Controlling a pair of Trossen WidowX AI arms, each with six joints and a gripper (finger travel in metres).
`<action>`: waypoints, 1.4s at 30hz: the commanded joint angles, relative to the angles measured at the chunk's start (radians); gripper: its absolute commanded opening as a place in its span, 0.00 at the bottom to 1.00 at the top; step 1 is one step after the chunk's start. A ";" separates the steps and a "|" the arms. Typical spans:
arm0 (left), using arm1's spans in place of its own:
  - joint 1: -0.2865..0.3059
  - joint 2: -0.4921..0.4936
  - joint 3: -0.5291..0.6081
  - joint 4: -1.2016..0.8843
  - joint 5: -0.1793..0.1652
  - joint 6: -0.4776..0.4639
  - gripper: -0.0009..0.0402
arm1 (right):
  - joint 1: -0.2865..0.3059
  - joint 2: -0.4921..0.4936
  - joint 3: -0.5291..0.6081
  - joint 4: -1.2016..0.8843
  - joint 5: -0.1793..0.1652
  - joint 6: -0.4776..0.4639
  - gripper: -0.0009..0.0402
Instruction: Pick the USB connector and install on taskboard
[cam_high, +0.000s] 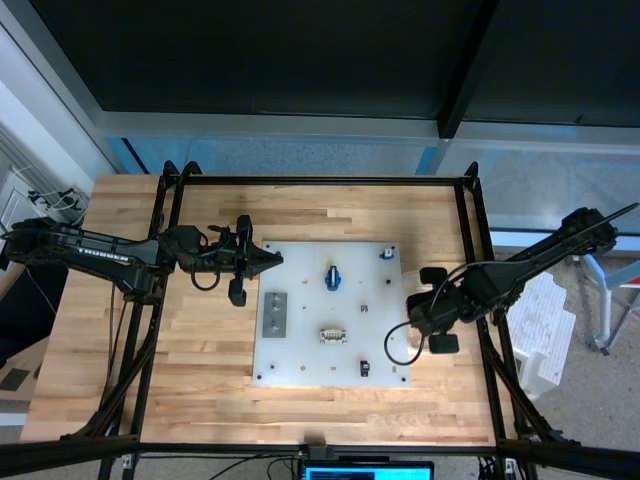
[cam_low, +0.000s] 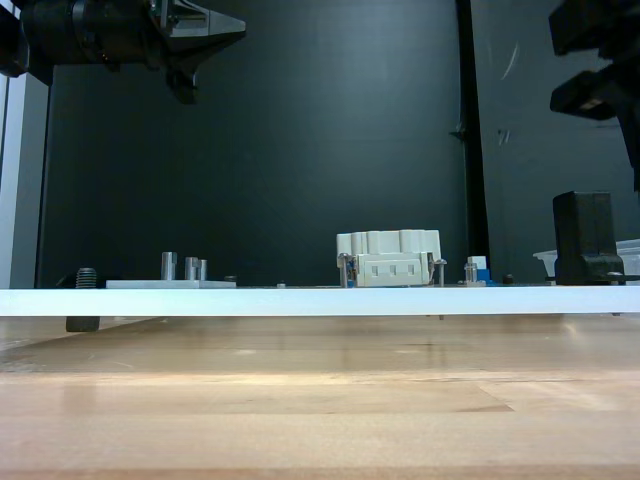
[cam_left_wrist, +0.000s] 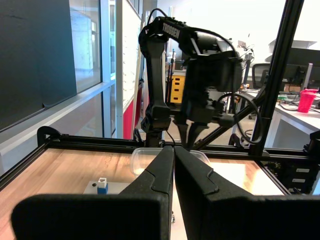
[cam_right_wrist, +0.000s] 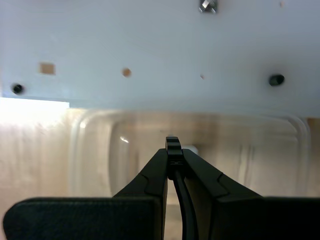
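The taskboard is a white square plate in the middle of the table. It carries a blue part, a grey block, a beige connector and a small black socket. My right gripper hovers just off the board's right edge, above a clear tray. In the right wrist view this gripper is shut on the USB connector, a tiny dark plug poking out between the tips. My left gripper hangs over the board's far left corner, shut and empty.
Black frame rails run around the table. A small white and blue cube stands at the board's far right corner. Bare wood lies in front of the board. A white rack stands off the table's right side.
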 joint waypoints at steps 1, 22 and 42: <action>0.000 0.000 0.000 0.000 0.000 0.000 0.02 | 0.020 0.059 0.055 0.002 0.000 0.030 0.02; 0.000 0.000 0.000 0.000 0.000 0.000 0.02 | 0.070 0.407 0.406 -0.009 0.000 0.109 0.02; 0.000 0.000 0.000 0.000 0.000 0.000 0.02 | 0.086 0.610 0.689 -0.101 -0.011 0.131 0.02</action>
